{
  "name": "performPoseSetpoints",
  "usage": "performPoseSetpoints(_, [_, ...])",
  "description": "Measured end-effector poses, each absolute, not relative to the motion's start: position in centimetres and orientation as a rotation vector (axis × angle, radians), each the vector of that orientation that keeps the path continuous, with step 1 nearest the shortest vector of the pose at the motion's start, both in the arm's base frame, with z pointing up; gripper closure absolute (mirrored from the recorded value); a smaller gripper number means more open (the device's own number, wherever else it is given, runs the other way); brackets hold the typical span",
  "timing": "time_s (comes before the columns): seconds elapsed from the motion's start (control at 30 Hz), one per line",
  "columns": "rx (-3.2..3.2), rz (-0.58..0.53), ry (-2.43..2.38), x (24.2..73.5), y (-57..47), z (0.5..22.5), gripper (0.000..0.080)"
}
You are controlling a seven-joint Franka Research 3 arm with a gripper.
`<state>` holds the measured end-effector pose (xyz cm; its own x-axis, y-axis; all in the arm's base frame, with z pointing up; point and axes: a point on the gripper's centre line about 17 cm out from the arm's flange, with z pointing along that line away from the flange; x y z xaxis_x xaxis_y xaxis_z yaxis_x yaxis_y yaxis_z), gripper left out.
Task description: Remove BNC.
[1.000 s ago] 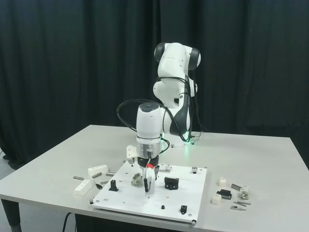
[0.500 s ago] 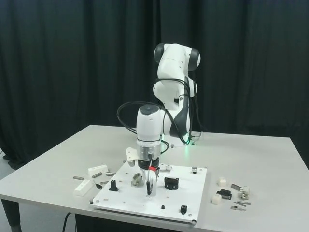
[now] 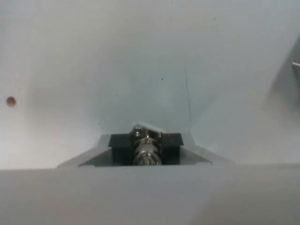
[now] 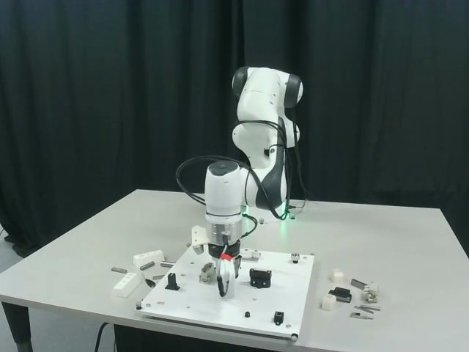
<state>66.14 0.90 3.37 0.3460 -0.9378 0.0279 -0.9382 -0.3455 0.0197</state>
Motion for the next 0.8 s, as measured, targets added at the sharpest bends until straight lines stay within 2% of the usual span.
performPoseSetpoints(0.03, [2.55,0.018,-1.78,66.14,0.9,3.37,0.0675])
performPoseSetpoints(0.8, [2.707,0.011,-1.529,66.11,0.94,3.4,0.0677])
